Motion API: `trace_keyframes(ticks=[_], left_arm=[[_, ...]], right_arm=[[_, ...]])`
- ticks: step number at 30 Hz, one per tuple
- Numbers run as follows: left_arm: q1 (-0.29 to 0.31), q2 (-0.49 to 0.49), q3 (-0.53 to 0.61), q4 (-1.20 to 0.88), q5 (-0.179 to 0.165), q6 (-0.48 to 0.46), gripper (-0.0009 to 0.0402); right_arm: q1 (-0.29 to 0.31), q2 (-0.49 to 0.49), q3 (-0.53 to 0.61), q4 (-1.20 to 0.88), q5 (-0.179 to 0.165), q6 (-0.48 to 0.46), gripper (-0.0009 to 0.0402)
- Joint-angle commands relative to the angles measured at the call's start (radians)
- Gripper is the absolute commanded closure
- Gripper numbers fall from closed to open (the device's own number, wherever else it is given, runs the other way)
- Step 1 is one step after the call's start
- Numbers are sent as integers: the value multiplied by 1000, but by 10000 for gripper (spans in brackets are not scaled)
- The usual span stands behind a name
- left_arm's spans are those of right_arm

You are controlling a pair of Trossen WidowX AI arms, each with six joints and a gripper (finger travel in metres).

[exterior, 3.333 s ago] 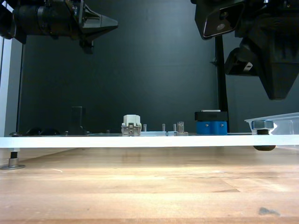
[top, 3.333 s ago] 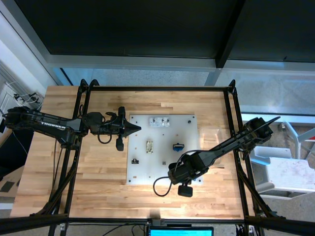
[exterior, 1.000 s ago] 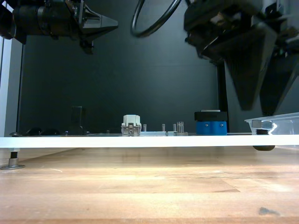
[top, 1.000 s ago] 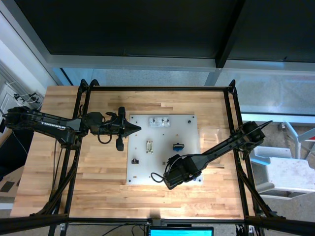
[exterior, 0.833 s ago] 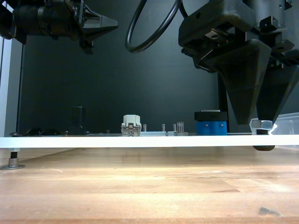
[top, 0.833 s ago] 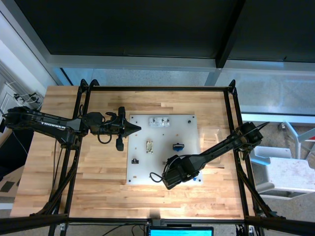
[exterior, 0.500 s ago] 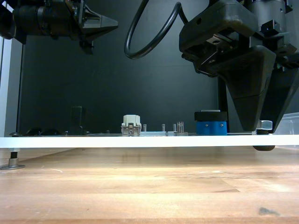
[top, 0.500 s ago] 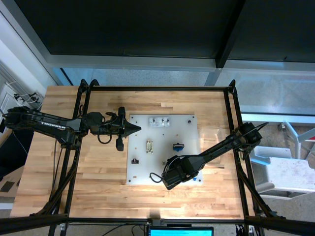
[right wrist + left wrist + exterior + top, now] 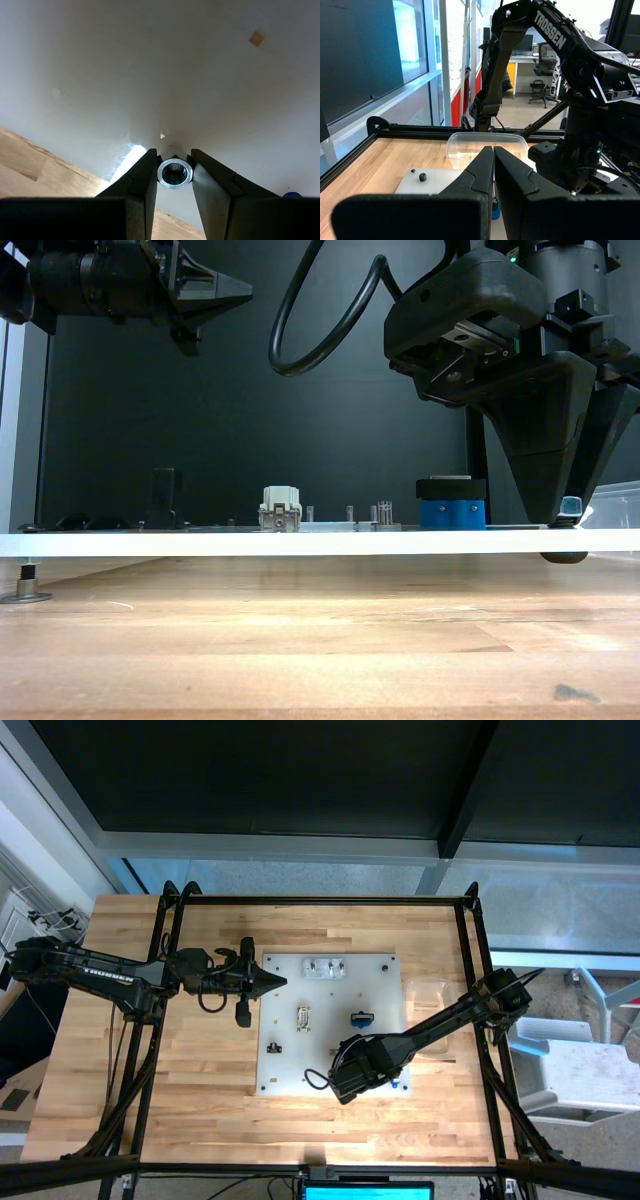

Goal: Unfasten the M12 fastener and place in the container

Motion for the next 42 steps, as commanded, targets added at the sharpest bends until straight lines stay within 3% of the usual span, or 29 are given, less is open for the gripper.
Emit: trace_keyframes(ticks=[1,4,12,15,24,37,42], left_arm=[[0,0,0,0,0,0,393],[0,0,0,0,0,0,393],[0,0,0,0,0,0,393],[0,0,0,0,0,0,393],[0,0,0,0,0,0,393],[0,0,0,0,0,0,393],[0,0,0,0,0,0,393]], right_arm=[[0,-1,1,2,-3,-56,393],[0,-2,1,2,-26,-187,389],[0,-2,1,2,-26,-676,387],[0,-2,1,2,-26,-797,387],[0,-29,14,-5,-26,-914,387],[-3,-146,14,-77,-26,-921,387],[-30,-207,1,-124,-25,-969,387]])
